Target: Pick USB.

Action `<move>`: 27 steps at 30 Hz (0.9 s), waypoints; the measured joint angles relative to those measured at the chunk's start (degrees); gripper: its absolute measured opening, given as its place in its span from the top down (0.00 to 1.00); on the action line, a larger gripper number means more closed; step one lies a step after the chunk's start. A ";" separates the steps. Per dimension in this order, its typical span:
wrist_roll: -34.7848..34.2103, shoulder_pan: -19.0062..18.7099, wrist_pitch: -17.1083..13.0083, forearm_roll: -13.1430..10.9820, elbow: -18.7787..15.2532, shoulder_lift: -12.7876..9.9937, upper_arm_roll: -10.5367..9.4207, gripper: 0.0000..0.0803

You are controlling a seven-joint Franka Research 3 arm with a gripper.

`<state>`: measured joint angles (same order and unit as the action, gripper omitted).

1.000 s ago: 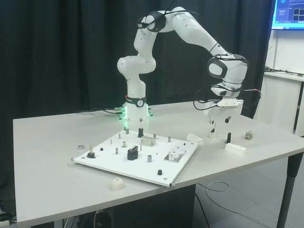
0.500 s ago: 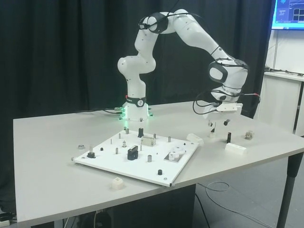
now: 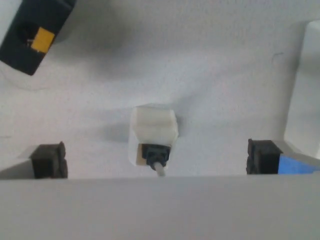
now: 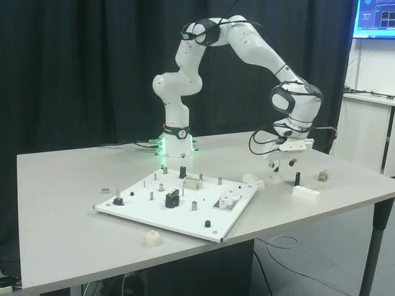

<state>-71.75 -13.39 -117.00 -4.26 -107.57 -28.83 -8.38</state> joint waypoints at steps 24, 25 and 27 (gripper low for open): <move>-0.04 -1.16 0.60 -0.96 -0.01 -1.77 -0.01 0.00; -0.05 -1.21 0.60 -0.96 -0.01 -1.83 -0.01 0.00; -0.10 -1.30 0.60 -0.96 -0.01 -1.94 -0.01 0.00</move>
<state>-71.84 -14.69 -116.40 -5.22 -107.59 -30.77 -8.39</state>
